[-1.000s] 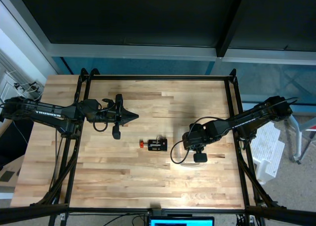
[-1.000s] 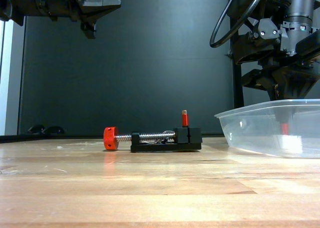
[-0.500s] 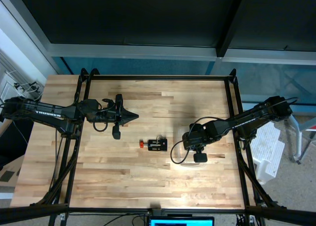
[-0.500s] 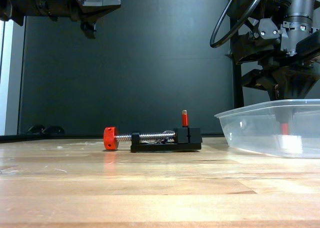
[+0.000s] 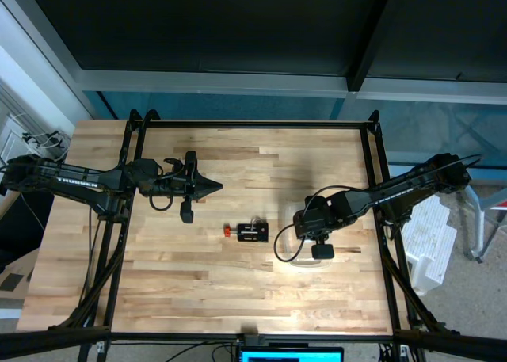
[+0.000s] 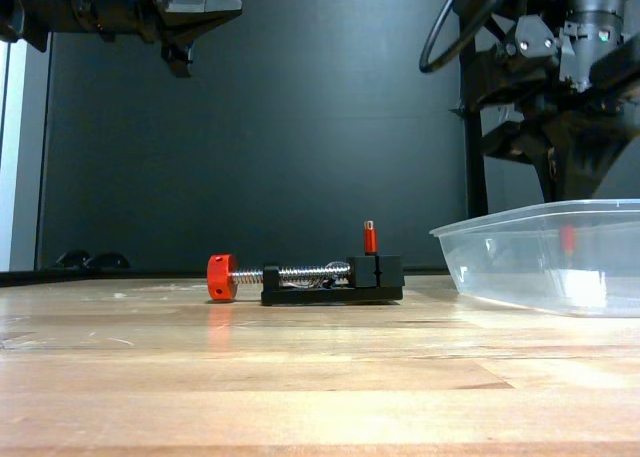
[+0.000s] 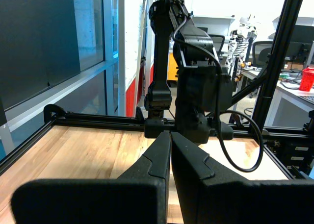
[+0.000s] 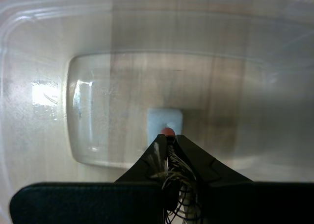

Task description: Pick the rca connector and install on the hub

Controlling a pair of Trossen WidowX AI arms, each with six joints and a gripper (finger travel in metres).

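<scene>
Right gripper [image 8: 167, 139], three o'clock, pinches the tiny grey, red-tipped metallic rca connector [image 8: 169, 153] shallowly, so it could slip out; left gripper [image 7: 170, 136], ten o'clock, sits pressed together.

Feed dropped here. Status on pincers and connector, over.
Left pincer shut, parked high at left. Right pincer shut on rca connector above clear tray. Hub mid-table, apart, nothing between.

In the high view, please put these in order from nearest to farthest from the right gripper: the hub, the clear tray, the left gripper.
1. clear tray, directly under the right gripper, which holds the rca connector.
2. hub, on the table, toward its middle.
3. left gripper, raised over the table's left side.
</scene>
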